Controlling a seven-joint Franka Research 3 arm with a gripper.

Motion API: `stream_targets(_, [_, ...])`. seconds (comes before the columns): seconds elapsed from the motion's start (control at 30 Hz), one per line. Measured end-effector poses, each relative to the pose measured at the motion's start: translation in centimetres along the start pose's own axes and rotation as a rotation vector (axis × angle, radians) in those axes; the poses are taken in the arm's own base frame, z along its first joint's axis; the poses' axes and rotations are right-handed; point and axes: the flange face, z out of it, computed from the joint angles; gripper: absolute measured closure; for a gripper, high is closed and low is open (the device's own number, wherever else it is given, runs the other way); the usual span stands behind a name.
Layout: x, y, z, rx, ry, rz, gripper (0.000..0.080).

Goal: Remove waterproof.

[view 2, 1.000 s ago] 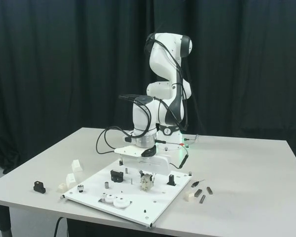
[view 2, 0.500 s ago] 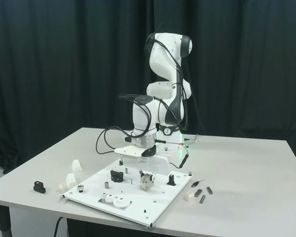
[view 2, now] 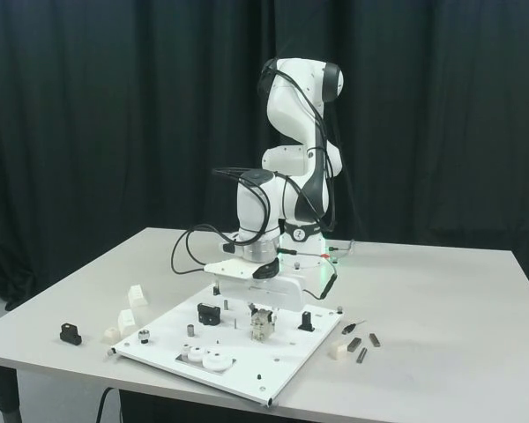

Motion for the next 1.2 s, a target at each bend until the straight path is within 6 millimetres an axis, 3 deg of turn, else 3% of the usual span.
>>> stream_targets(1.2, [-0.02,-0.17,-0.36,-0.010,0.005,-0.013,0.0488])
